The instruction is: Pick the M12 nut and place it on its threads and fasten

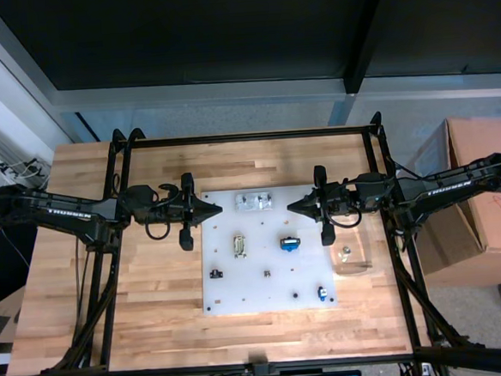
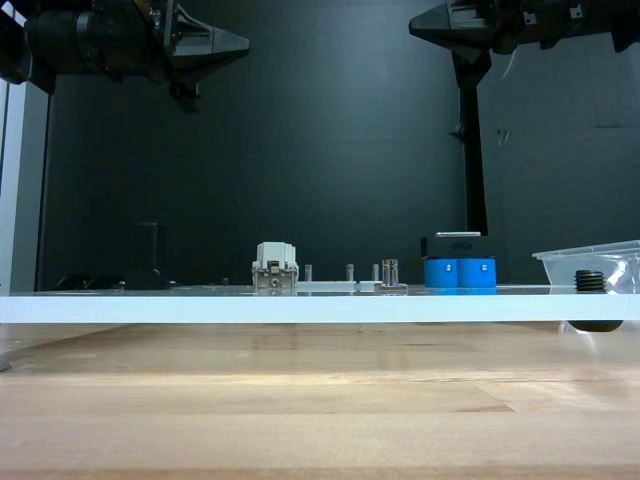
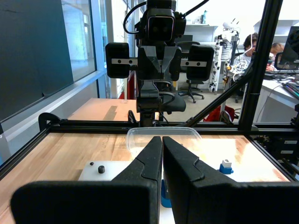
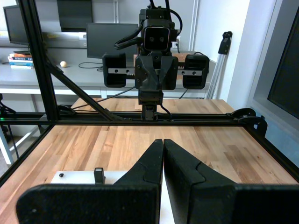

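The small silver nut [image 1: 345,253] lies free in the clear tray [image 1: 360,269], just off the white board's [image 1: 241,292] right edge. The black ribbed stud [image 2: 590,282] stands bare near the board's near right edge, its ribs showing. My left gripper [image 1: 218,210] hovers high over the board's far left edge, fingers together and holding nothing [image 3: 162,138]. Facing it, my right gripper [image 1: 290,207] hangs high over the far right part of the board, also shut and holding nothing [image 4: 163,141]. Both are well above the board in the low view, and far from the nut.
On the board stand a white connector [image 2: 276,270], a silver post [image 2: 390,272] and a blue block [image 2: 459,272]. A small blue part [image 1: 322,295] sits near the board's near right corner. A black frame [image 1: 247,137] rings the table. A cardboard box [image 1: 488,197] stands beyond the right edge.
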Available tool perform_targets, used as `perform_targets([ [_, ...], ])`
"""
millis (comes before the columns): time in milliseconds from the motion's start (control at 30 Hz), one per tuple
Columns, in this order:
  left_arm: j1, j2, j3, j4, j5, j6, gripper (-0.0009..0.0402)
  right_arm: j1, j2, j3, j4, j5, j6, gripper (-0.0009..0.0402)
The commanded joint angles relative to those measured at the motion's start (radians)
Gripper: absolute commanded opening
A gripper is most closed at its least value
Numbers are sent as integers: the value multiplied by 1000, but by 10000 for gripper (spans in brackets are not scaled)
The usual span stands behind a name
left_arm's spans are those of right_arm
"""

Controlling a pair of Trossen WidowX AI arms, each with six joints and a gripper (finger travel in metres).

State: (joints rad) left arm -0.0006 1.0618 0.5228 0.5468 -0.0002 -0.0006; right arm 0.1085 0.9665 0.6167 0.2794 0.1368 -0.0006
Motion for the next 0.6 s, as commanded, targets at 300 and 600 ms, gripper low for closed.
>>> perform_targets([
  [300,0,0,0,0,0,0,0,3,-26,-22,23,-6,45,0],
  [600,0,0,0,0,0,0,0,12,-28,-21,-22,-6,55,0],
])
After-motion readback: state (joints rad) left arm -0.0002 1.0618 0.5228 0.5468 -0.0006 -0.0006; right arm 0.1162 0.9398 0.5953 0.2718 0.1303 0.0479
